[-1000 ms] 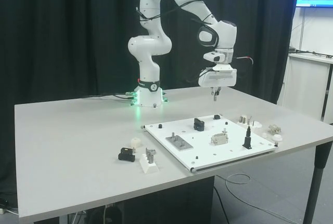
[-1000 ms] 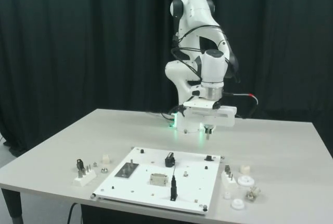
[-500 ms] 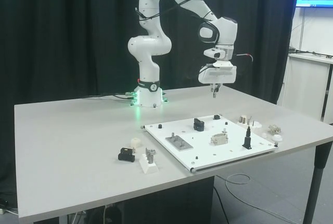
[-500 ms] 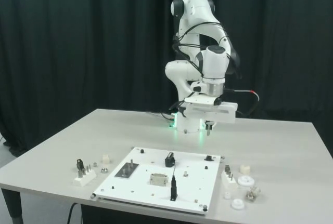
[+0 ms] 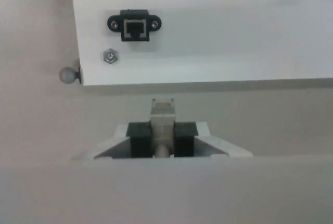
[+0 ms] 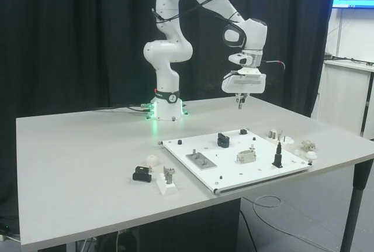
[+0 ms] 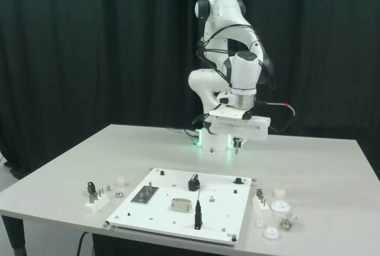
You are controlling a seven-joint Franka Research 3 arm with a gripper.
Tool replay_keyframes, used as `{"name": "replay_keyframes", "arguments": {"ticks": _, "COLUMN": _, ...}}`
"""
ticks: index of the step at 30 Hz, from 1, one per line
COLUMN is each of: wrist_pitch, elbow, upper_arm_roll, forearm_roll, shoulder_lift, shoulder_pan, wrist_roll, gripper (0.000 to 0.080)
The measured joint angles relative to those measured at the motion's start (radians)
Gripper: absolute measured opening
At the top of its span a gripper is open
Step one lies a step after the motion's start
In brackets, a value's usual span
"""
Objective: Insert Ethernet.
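Black curtains behind grey desk point(image 6: 87, 147). Ethernet plug point(image 5: 162, 110) clamped between closed jaws of gripper point(image 5: 162, 140), held high above white board point(image 7: 178, 214). Socket point(image 5: 134, 25) on board, well apart, unfilled. Grasp done; descent, alignment, insertion left.

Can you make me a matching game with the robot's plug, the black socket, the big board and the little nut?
Things:
1. Ethernet plug
2. Ethernet socket
3. white board
4. small nut

Places or states:
A. lies flat on the grey table
B. held in the gripper, up in the air
C. black, fixed on the board near a corner
D. sits on the board right beside the socket

Pairs: 1-B, 2-C, 3-A, 4-D
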Motion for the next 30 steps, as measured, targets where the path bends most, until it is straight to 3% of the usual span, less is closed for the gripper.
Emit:
{"name": "replay_keyframes", "arguments": {"ticks": 10, "wrist_pitch": 0.017, "elbow": -0.009, "upper_arm_roll": 0.003, "forearm_roll": 0.007, "shoulder_lift": 0.006, "shoulder_pan": 0.004, "wrist_roll": -0.006, "gripper": 0.0084}}
{"name": "replay_keyframes", "arguments": {"ticks": 20, "wrist_pitch": 0.022, "elbow": -0.007, "upper_arm_roll": 0.01, "forearm_roll": 0.061, "shoulder_lift": 0.013, "shoulder_pan": 0.004, "wrist_roll": 0.021, "gripper": 0.0084}}
{"name": "replay_keyframes", "arguments": {"ticks": 30, "wrist_pitch": 0.022, "elbow": 0.009, "upper_arm_roll": 0.02, "forearm_roll": 0.09, "shoulder_lift": 0.013, "shoulder_pan": 0.005, "wrist_roll": 0.093, "gripper": 0.0084}}
